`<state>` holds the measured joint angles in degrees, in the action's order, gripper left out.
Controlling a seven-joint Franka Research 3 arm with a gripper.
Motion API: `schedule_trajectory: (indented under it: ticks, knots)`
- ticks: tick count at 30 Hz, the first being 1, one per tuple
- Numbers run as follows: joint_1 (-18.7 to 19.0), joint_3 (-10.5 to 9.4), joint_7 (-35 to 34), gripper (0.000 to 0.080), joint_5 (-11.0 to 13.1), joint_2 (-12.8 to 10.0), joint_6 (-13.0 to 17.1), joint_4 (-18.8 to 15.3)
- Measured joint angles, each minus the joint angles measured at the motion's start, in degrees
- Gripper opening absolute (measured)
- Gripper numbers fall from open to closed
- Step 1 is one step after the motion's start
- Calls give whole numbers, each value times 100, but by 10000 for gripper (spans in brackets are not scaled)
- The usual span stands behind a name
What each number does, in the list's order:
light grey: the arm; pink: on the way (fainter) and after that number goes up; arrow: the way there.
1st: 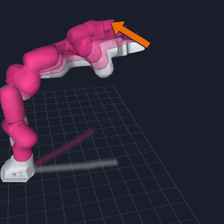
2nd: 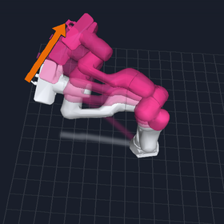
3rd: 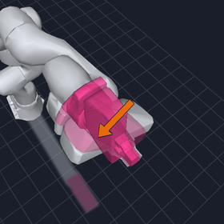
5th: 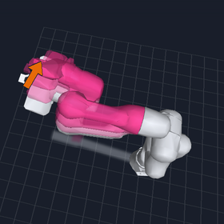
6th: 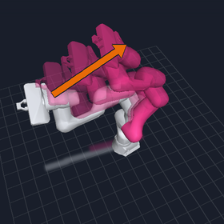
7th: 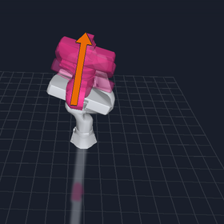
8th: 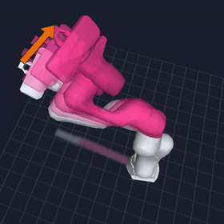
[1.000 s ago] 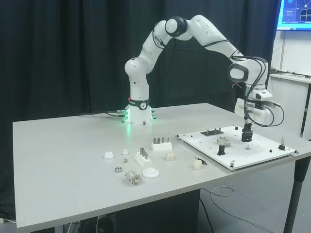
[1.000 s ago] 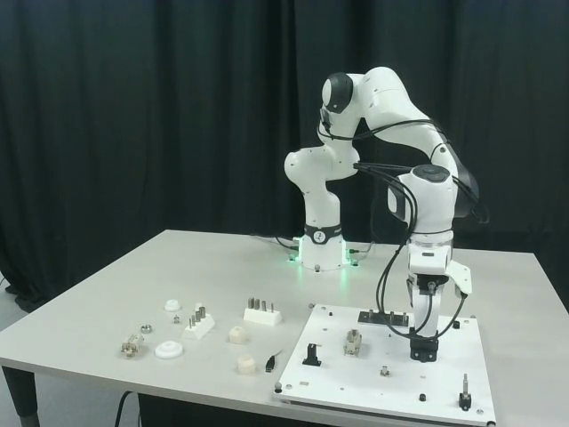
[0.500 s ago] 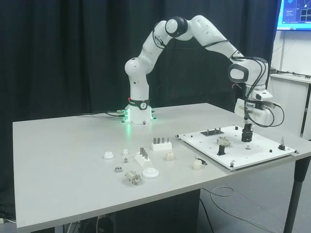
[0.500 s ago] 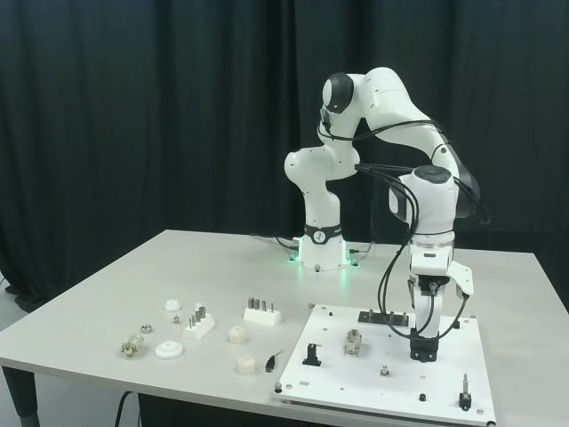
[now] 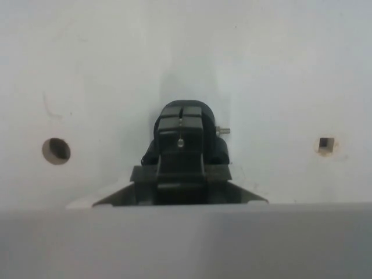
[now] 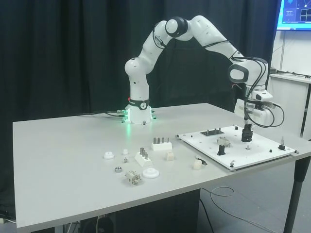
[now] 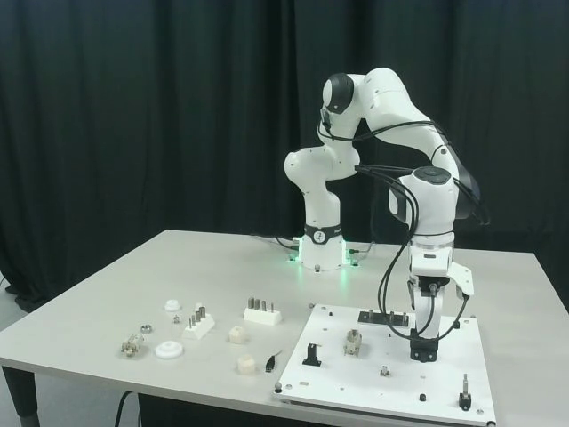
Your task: Insert D-SUB.
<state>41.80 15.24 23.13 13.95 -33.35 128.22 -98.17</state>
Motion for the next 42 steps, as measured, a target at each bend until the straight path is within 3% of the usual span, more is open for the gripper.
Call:
schedule_trajectory:
  ticks: [14,15,19,20,42]
  knots:
    - [6,-2,0,153,1,17,-75,4]
    - [6,-3,0,657,1,24,-92,6]
    - [7,-2,0,657,2,67,-194,22]
    - [7,-2,0,765,2,82,-213,23]
    - [-1,13,-66,800,2,283,-476,125]
